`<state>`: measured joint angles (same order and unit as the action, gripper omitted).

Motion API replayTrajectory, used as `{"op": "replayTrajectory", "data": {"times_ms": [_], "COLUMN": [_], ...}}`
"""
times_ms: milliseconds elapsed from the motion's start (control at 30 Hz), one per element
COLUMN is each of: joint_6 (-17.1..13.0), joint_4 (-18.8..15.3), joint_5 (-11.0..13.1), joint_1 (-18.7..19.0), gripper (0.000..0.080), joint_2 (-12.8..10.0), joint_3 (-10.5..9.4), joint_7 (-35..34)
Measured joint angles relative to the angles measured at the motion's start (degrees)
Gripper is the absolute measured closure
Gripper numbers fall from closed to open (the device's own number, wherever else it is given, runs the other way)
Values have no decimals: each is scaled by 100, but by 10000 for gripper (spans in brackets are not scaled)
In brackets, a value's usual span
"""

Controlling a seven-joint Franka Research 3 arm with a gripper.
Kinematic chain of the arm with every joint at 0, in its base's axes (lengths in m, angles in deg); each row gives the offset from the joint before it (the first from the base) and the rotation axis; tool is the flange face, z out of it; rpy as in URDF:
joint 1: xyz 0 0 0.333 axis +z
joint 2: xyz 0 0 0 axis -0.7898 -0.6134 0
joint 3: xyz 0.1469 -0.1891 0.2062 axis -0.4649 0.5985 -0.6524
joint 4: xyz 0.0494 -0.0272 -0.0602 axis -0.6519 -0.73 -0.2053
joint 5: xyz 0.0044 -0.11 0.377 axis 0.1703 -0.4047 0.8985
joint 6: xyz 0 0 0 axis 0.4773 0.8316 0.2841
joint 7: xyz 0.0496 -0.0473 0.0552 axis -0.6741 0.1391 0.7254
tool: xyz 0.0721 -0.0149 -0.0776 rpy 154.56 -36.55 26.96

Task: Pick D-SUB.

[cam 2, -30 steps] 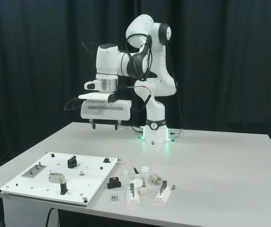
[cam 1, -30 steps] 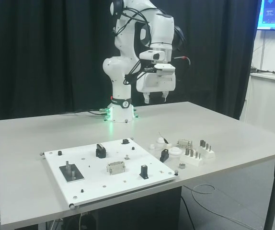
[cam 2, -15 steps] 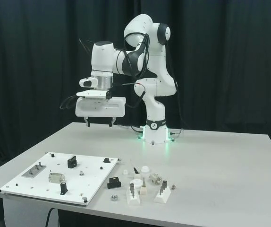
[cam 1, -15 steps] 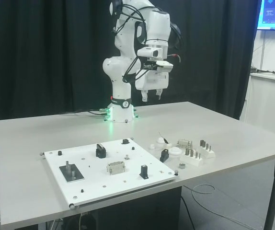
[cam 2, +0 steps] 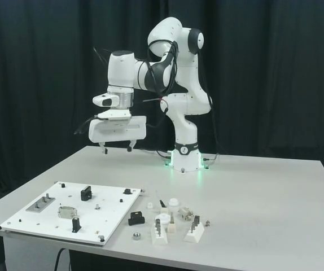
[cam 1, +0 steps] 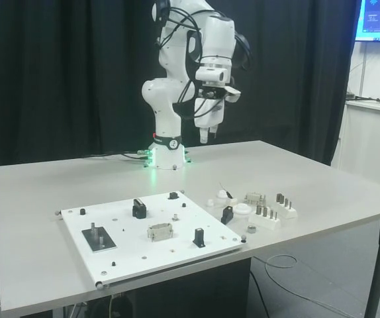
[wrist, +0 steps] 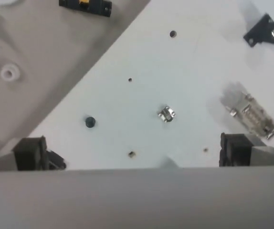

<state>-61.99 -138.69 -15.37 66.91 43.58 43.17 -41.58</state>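
The D-SUB (cam 1: 160,231) is a small metal connector lying on the white board (cam 1: 117,262), near the board's middle. It also shows in the second room view (cam 2: 66,212) and in the wrist view (wrist: 249,112). My gripper (cam 2: 117,149) hangs high above the table, beyond the board's far edge, well apart from the D-SUB. It is open with nothing between its black fingertips (wrist: 32,153). From the first room view the gripper (cam 1: 204,138) is seen edge on.
The board also carries black blocks (cam 1: 139,209) (cam 1: 198,237) and a grey plate with pegs (cam 1: 98,238). Beside the board lie loose parts: a second metal connector (cam 1: 255,197), white peg holders (cam 1: 273,213), a black clip (cam 1: 227,214) and a nut (cam 2: 136,236). The arm's base (cam 2: 185,158) stands behind.
The arm has swung toward the board's side of the table and the gripper has turned about its vertical axis. The fingers stay open. Nothing on the table has moved.
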Motion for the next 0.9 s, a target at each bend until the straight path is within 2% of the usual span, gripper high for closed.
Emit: {"op": "replayTrajectory", "data": {"times_ms": [167,433,733,900], "joint_6": [-5,-50,-112,-112], "joint_4": [62,175,237,266], "joint_5": [-5,3,100,168], "joint_1": [-4,-4,-4,-3], "gripper": [3,3,3,3], "joint_2": [-94,-258,-406,-469], "joint_3": [0,0,-5,-25], "joint_7": [330,357,-185,-226]}}
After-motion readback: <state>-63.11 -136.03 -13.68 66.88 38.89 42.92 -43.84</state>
